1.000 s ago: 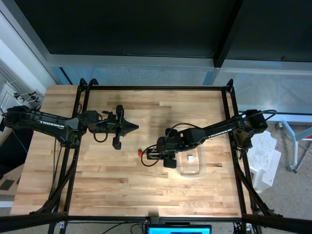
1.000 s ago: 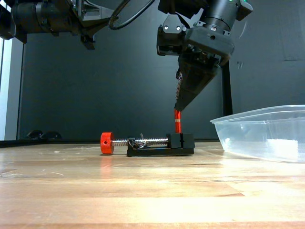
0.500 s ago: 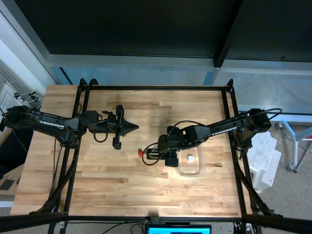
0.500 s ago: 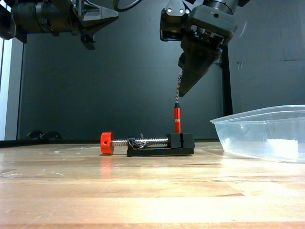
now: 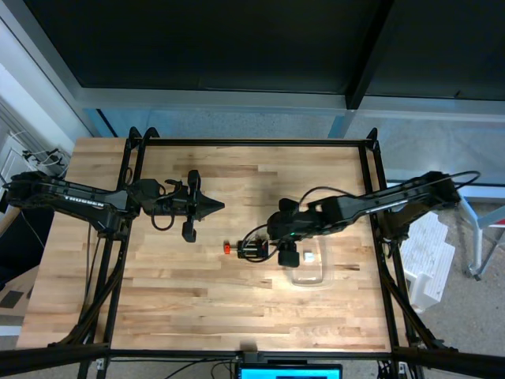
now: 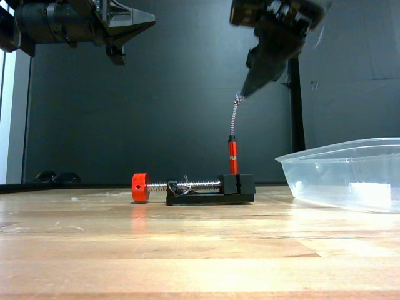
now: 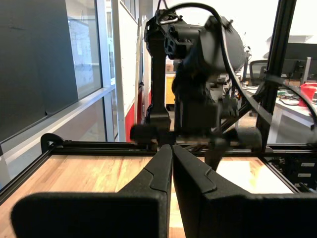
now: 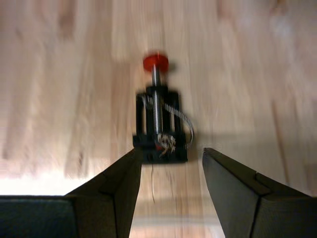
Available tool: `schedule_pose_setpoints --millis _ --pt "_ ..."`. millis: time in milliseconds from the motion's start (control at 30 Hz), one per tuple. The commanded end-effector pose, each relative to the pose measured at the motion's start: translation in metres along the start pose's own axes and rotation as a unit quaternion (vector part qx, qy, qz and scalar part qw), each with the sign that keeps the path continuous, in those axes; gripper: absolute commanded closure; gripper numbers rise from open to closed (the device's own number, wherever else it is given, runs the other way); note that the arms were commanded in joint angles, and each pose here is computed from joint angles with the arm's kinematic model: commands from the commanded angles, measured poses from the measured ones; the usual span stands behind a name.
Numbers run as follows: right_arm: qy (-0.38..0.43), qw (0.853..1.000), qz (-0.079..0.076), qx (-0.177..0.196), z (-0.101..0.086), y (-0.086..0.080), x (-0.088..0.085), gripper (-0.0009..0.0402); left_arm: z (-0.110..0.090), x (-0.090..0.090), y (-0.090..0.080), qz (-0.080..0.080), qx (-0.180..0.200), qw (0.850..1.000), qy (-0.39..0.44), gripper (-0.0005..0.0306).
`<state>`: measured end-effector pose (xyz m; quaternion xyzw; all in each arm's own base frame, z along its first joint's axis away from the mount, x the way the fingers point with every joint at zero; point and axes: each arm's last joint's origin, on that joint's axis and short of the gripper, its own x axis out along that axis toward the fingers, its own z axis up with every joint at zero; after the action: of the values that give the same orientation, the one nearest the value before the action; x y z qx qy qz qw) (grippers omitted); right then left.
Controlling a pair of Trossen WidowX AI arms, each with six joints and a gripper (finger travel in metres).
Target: Pick the RCA connector and install on taskboard
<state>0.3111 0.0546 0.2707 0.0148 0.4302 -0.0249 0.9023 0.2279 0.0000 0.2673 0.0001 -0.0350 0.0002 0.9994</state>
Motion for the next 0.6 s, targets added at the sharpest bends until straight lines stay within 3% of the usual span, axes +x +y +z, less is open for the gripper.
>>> schedule_pose_setpoints --millis 33,300,600 --pt "-0.062 0.998 0.011 0.000 -0.003 -0.003 -0.014 0.0237 0.000 0.000 0.000 0.000 0.000 1.000 0.000 0.0300" --pt "-0.202 0.979 0.010 -0.001 -0.012 -0.019 -0.039 0.0270 0.000 0.000 0.000 0.000 0.000 1.000 0.000 0.0300" --pt "-0.323 0.946 -0.010 0.010 -0.036 -0.043 -0.063 0.0308 0.000 0.000 0.000 0.000 0.000 1.000 0.000 0.0300"
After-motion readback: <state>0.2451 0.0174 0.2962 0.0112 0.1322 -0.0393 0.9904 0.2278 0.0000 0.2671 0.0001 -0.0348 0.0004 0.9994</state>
